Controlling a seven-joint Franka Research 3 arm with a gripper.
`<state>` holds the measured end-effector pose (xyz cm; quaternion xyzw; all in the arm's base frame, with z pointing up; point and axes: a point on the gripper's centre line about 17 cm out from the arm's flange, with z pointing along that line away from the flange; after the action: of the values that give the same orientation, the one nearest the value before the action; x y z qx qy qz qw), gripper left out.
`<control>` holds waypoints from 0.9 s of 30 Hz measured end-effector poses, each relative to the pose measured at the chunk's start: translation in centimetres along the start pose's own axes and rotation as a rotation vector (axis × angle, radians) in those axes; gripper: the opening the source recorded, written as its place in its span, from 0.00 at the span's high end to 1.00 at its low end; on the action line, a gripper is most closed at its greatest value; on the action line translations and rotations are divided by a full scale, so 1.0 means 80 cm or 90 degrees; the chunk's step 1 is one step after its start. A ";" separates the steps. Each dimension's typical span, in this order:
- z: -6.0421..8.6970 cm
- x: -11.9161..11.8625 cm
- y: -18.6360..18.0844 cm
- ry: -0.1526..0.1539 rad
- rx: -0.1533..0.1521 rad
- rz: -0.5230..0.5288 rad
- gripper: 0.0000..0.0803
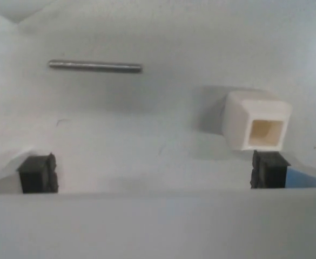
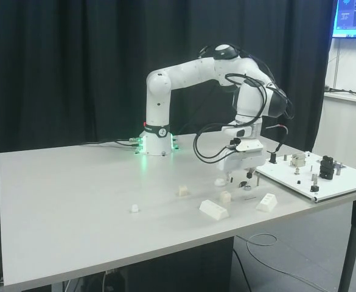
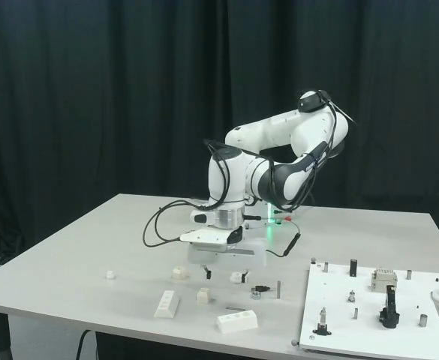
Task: Remove square peg 4.
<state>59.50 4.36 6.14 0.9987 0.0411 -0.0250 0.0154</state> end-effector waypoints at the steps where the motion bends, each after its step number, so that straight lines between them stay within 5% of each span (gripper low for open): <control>1: 0.000 -0.002 -0.003 -0.003 0.003 0.000 0.00; 27: -0.009 -0.074 -0.131 -0.105 0.067 0.028 0.00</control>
<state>52.78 14.35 6.88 0.9934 0.0164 -0.1087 -0.0332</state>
